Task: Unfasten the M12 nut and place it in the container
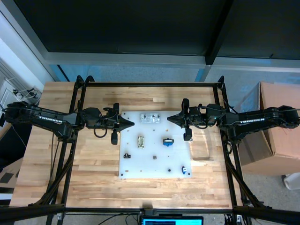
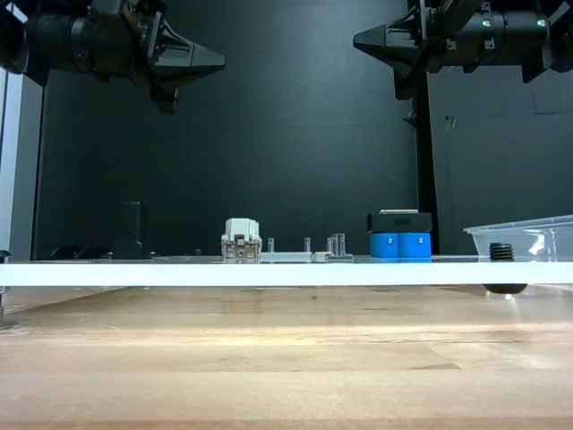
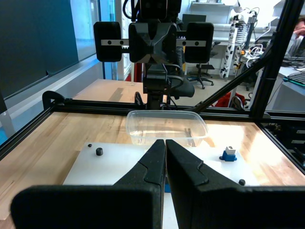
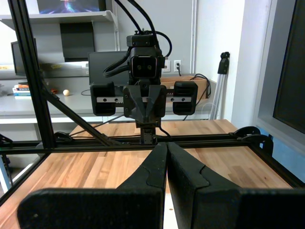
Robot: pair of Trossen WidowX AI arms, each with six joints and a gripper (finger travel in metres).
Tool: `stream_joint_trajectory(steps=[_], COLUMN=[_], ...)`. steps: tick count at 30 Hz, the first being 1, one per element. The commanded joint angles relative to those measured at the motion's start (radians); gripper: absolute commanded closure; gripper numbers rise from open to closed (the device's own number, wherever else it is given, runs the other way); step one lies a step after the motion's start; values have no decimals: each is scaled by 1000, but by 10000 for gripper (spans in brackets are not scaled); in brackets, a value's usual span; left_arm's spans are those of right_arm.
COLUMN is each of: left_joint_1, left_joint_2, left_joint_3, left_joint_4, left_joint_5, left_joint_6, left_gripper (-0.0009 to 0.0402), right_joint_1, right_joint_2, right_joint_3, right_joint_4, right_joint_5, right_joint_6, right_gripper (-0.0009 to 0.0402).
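Observation:
The short black stud (image 2: 501, 253) stands near the board's near right edge (image 1: 169, 170), and its ribs show bare with no nut on top. I cannot make out the silver nut in any view. The clear container (image 1: 201, 146) sits just right of the white board (image 1: 140, 164); whether the nut lies in the container (image 3: 167, 126) I cannot tell. My left gripper (image 1: 132, 123) hangs high over the board's far left edge, shut and holding nothing. My right gripper (image 1: 168, 118) hangs high over the far right part, shut, with nothing visible between its fingers.
On the board stand a blue block (image 1: 168, 142), a beige connector (image 1: 140, 141), a clear part (image 1: 151, 118) at the far edge and a small blue-and-white piece (image 1: 184, 169). A black frame (image 1: 150, 85) surrounds the table. A cardboard box (image 1: 276, 122) sits off to the right.

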Motion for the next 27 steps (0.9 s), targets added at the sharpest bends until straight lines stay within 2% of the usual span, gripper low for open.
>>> stream_joint_trajectory(steps=[1, 6, 27], left_joint_1=[1, 0, 0], left_joint_2=[0, 0, 0], left_joint_3=[0, 0, 0], left_joint_4=[8, 102, 148], left_joint_5=[-6, 35, 34], left_joint_6=[3, 10, 13], left_gripper=[393, 393, 393], right_joint_1=[0, 0, 1], right_joint_2=[0, 0, 0], right_joint_3=[2, 2, 11], right_joint_4=[-1, -13, -24], right_joint_5=[0, 1, 2], right_joint_6=[5, 5, 31], right_gripper=[394, 394, 393])
